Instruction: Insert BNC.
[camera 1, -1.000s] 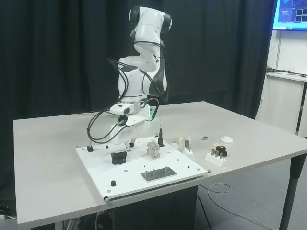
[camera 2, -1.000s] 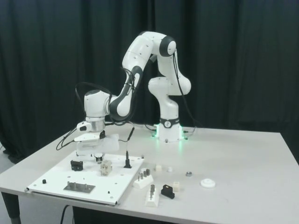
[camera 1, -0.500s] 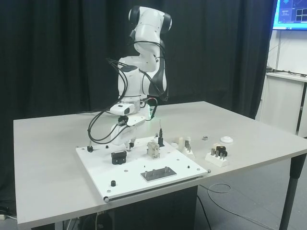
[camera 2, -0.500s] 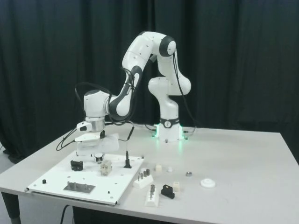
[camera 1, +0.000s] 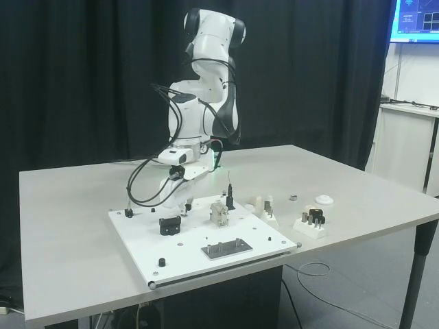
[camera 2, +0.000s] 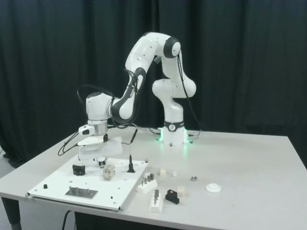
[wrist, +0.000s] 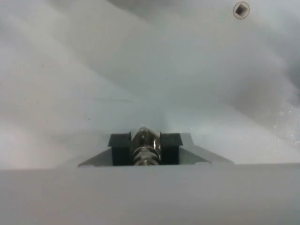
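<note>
My BNC connector [wrist: 146, 147], a small ribbed metal barrel with a rounded tip, sits upright between two black pads, low over the white board [camera 1: 199, 240] near its back edge, behind the black block [camera 1: 169, 224].

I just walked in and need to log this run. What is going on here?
A white Franka arm is working low over the far part of a white board on the grey table. Its end effector is shut on a metal BNC connector, held just above the board. The other small fixtures on the board and table stand untouched.
</note>
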`<state>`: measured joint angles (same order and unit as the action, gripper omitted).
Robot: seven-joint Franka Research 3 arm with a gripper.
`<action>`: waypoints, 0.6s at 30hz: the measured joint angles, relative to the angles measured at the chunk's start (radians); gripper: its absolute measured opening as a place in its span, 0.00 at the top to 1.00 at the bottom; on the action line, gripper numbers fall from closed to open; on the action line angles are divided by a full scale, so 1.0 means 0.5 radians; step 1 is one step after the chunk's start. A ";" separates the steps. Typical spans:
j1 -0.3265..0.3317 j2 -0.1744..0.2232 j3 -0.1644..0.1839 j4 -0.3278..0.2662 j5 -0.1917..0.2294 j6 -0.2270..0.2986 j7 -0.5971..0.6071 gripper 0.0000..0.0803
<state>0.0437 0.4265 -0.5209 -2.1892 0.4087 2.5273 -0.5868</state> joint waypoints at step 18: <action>-0.002 0.000 -0.001 0.001 0.014 -0.011 -0.282 0.84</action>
<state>0.0428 0.4264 -0.5215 -2.1887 0.4158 2.5216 -0.7280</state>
